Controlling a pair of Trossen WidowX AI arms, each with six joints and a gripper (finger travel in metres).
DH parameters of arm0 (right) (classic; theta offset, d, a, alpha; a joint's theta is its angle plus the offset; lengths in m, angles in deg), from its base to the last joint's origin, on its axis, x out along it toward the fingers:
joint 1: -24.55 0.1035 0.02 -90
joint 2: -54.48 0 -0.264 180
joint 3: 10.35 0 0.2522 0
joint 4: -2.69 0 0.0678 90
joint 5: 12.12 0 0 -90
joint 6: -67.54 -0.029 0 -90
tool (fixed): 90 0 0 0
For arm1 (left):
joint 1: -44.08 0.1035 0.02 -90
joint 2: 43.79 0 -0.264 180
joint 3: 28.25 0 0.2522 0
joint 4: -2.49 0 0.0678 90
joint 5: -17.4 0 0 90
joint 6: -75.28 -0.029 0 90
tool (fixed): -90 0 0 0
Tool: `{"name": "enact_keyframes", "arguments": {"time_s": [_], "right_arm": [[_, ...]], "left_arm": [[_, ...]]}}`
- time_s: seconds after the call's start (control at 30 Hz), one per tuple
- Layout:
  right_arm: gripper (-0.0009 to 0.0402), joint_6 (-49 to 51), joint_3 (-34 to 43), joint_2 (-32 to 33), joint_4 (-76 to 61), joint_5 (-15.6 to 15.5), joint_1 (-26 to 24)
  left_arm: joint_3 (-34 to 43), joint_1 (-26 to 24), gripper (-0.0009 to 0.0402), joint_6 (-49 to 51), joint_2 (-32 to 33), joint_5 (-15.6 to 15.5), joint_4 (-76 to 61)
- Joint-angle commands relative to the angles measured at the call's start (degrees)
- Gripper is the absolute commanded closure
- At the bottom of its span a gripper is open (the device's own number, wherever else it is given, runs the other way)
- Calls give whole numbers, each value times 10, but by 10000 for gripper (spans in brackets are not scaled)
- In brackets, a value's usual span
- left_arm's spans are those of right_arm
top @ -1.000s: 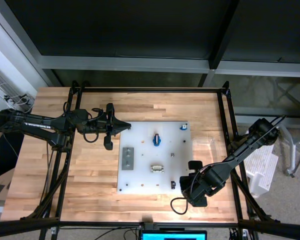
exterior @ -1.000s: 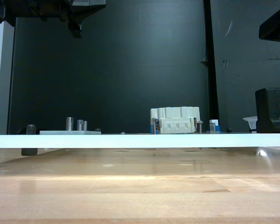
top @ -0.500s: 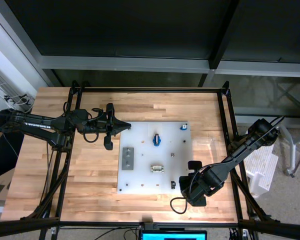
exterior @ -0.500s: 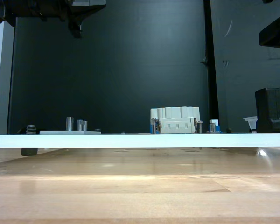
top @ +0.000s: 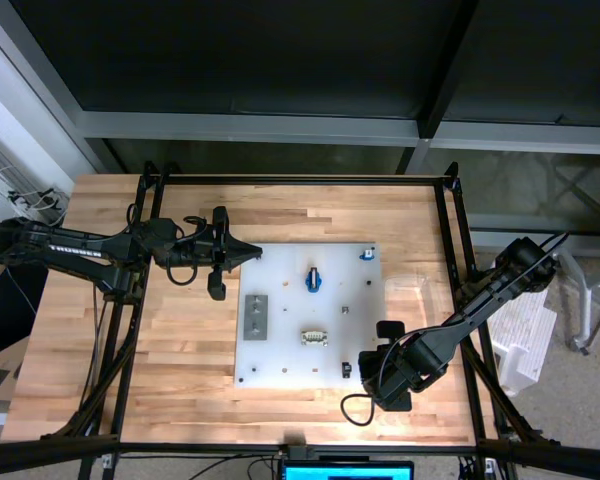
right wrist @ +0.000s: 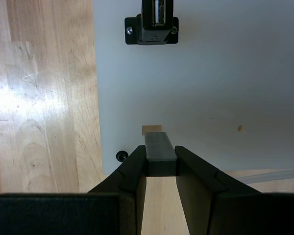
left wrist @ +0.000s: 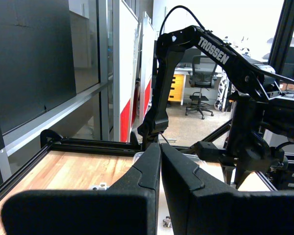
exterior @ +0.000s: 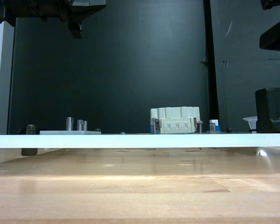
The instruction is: Pick the 16mm bar and install on taskboard
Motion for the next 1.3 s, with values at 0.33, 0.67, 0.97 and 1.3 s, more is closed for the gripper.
{"name": "enact_keyframes", "arguments": {"time_s": [0.33,0.67,0.97,1.3], "right_arm": [[391,-2,-6,9,15,0,0],[391,-3,-10,11,16,0,0],[391,-4,-15,11,21,0,1],[391,-4,-31,11,44,0,1]], "left_arm": [[0,0,393,0,0,0,0],[0,0,393,0,0,0,0],[0,0,393,0,0,0,0],[0,0,393,0,0,0,0]]}}
